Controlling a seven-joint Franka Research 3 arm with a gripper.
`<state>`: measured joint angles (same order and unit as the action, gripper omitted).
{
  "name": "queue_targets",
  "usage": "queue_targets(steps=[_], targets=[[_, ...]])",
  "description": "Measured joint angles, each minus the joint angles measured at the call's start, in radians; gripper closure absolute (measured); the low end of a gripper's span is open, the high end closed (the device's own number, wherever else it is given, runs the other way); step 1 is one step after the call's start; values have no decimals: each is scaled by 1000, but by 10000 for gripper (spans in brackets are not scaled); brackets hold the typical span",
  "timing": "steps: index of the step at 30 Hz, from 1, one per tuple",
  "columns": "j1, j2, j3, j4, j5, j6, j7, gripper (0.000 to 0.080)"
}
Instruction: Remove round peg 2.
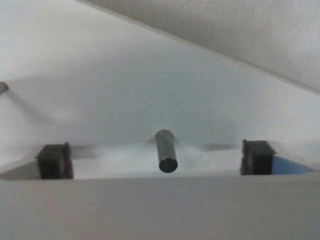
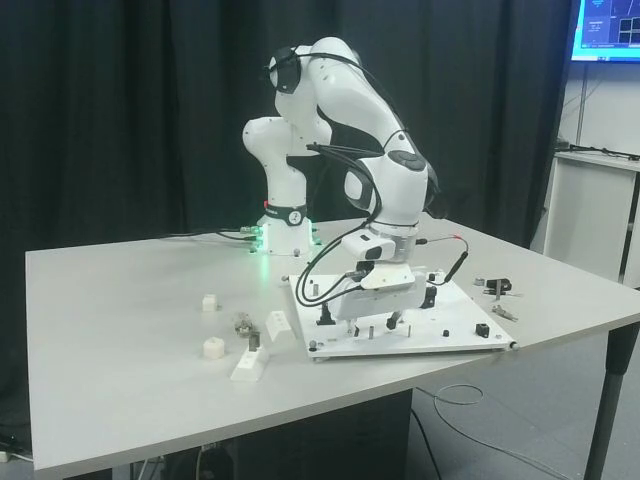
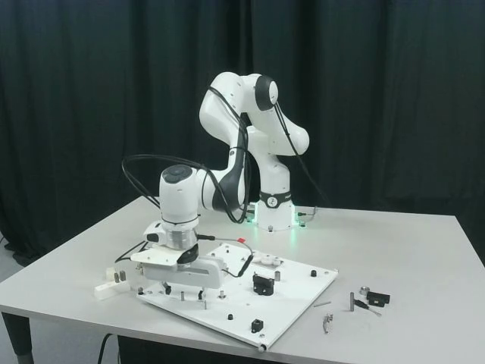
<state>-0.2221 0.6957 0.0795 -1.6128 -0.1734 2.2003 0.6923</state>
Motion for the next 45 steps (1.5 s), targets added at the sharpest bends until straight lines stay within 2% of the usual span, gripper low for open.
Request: queue_targets(steps=[2,3,8,9,13,14,19,20,29,30,45], targets=[[0,0,0,-2,0,2,-1,3],[0,0,0,-3,0,4,-1,108],[0,0,-2,-6,0,11,-1,108],[0,0,-3,-7,0,12,-1,326],[0,1,-5,-7,0,15,-1,326],[0,1,-6,-7,0,15,-1,488],[0,2,-9,-7,1,18,-1,488],[0,2,-9,-7,2,19,-1,668],[1,2,-11,-7,12,19,-1,668],[1,2,-11,-7,12,19,-1,730],[1,-3,-12,-7,16,13,-1,730]])
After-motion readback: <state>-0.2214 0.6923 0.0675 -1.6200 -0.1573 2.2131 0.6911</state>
